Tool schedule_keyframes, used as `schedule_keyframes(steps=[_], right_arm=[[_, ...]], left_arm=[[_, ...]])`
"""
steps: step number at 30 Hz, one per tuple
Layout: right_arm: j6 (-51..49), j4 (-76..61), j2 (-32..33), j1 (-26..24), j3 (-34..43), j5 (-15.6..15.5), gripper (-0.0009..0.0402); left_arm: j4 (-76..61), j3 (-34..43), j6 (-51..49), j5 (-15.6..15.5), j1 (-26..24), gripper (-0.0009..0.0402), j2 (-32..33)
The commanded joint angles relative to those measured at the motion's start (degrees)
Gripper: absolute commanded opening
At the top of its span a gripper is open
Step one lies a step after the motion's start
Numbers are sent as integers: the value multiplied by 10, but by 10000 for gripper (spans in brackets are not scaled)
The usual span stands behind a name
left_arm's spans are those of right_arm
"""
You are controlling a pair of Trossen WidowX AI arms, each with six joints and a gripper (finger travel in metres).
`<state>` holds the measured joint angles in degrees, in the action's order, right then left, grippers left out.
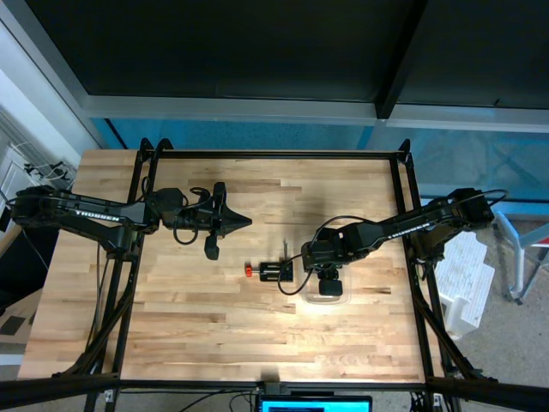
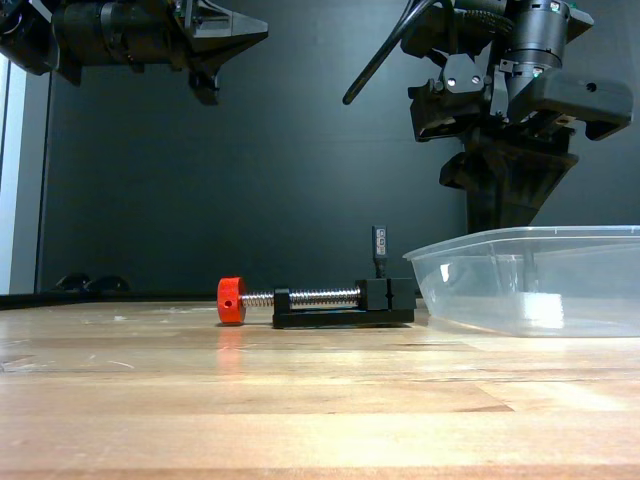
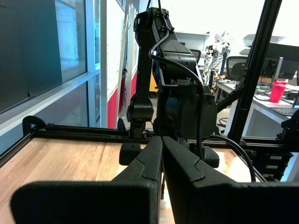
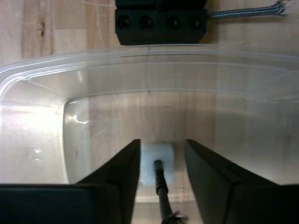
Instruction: Pick the usb-c connector and install on the hub
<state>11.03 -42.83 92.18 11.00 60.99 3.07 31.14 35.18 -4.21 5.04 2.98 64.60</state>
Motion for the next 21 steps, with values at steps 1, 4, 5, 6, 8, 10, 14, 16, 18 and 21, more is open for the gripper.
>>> schedule_keyframes(steps=[1,4,5,6,8,10,14,16,18,21], right_arm=[[0,-1,-7,0,0,4,176],[0,-5,-18,0,0,4,196],[1,-7,-22,0,0,4,199],[1,-10,-26,0,0,4,201],[0,-18,-33,0,0,4,201],[1,-29,-40,0,0,5,199],[1,-42,-53,1,-2,5,198],[1,-42,-61,1,-5,5,199],[3,-44,-70,2,-10,5,200],[3,-45,-84,3,-22,6,201]], left_arm=[[0,0,0,0,0,0,0],[0,0,0,0,0,0,0],[0,0,0,0,0,0,0],[0,0,0,0,0,0,0],[0,0,0,0,0,0,0],[0,0,0,0,0,0,0],[0,0,0,0,0,0,0],[0,0,0,0,0,0,0],[0,0,0,0,0,0,0],[0,0,0,0,0,0,0]])
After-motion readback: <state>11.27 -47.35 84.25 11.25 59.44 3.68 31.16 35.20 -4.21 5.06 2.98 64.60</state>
